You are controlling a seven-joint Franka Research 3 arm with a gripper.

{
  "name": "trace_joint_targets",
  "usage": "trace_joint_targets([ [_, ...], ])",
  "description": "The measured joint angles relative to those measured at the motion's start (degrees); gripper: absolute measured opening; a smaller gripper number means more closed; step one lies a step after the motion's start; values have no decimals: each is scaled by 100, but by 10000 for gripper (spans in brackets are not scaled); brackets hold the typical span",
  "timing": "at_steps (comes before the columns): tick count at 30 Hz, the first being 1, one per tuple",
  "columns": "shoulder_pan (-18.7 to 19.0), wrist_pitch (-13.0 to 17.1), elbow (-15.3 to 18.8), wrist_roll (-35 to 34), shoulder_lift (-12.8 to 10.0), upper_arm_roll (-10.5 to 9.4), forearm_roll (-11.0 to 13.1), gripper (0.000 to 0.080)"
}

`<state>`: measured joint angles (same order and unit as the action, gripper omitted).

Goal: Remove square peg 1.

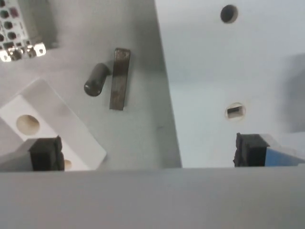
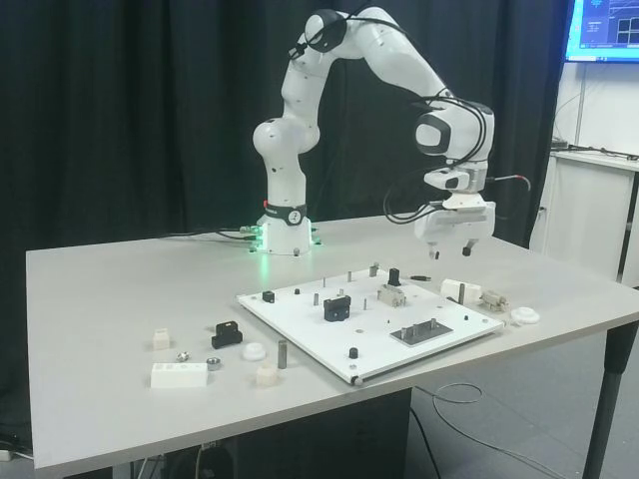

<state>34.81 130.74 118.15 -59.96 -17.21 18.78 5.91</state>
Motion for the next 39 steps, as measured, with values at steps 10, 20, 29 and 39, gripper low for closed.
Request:
trace_joint_targets([
  [10,0,-62,-40,4,63,113,0,800],
  [20,-2,-63,-40,33,146,199,0,800],
  [29,-6,-66,-40,470,183,288,0,800],
  [39,-56,-67,-5,855,184,513,0,800],
])
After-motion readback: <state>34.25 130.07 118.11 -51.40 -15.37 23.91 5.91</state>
